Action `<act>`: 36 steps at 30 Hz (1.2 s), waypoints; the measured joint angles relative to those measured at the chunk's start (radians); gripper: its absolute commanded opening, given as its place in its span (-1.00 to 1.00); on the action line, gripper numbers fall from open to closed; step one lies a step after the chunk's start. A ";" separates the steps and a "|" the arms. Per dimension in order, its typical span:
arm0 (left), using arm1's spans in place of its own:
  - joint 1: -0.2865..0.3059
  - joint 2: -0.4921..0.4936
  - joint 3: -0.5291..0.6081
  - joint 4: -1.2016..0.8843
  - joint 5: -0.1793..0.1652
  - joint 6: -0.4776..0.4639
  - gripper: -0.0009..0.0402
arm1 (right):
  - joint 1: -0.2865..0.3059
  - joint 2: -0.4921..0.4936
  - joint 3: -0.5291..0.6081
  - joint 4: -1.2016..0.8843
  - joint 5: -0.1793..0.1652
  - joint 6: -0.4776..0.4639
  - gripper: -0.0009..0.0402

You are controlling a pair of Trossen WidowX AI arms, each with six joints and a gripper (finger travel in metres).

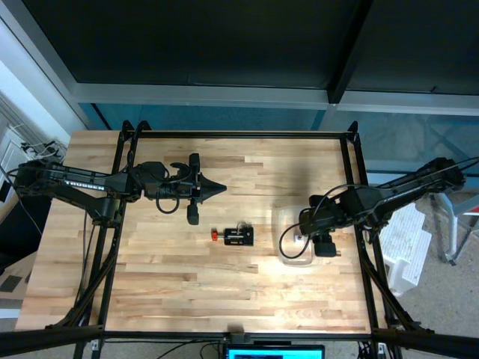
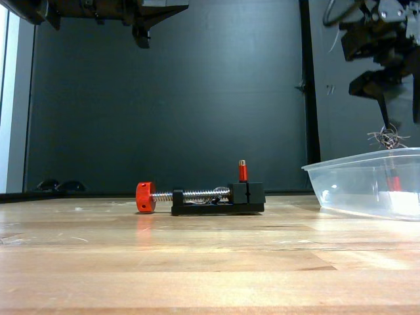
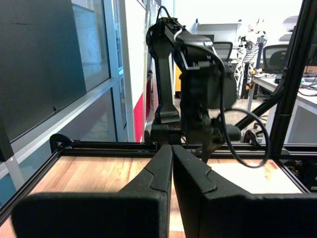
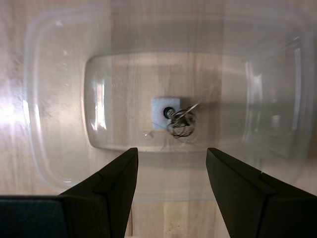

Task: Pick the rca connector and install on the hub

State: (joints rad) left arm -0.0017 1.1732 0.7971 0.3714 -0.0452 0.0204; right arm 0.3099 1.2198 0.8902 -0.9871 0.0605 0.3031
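Note:
The hub (image 1: 239, 238) is a small black block with a red knob (image 2: 146, 197) on a silvery screw, lying mid-table (image 2: 218, 197). The rca connector (image 4: 179, 121), a tiny silvery plug with wire loops, sits against a small white cube (image 4: 161, 110) inside the clear tray (image 4: 59, 124). In the low view its wire top (image 2: 388, 138) pokes above the tray rim. My right gripper (image 4: 173, 183) hangs open straight above it (image 1: 320, 244), apart from it. My left gripper (image 1: 219, 188) is shut and empty, held high left of the hub (image 3: 172, 166).
The clear plastic tray (image 1: 288, 256) stands to the right of the hub (image 2: 367, 172). A black frame (image 1: 352, 149) runs around the wooden table. A screen edge (image 1: 274, 351) shows at the near side.

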 measured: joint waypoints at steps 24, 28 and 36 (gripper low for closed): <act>0.000 0.000 0.000 0.000 0.000 0.000 -0.96 | 0.006 0.158 -0.079 0.201 0.026 0.031 -0.04; 0.000 0.000 0.000 0.000 0.000 0.000 -0.96 | 0.006 0.164 -0.099 0.234 0.026 0.031 -0.04; 0.000 0.000 0.000 0.000 0.000 0.000 -0.96 | 0.006 0.164 -0.132 0.272 0.026 0.031 -0.22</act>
State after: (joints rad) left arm -0.0017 1.1736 0.7971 0.3714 -0.0456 0.0204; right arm 0.3164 1.3834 0.7586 -0.7147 0.0860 0.3340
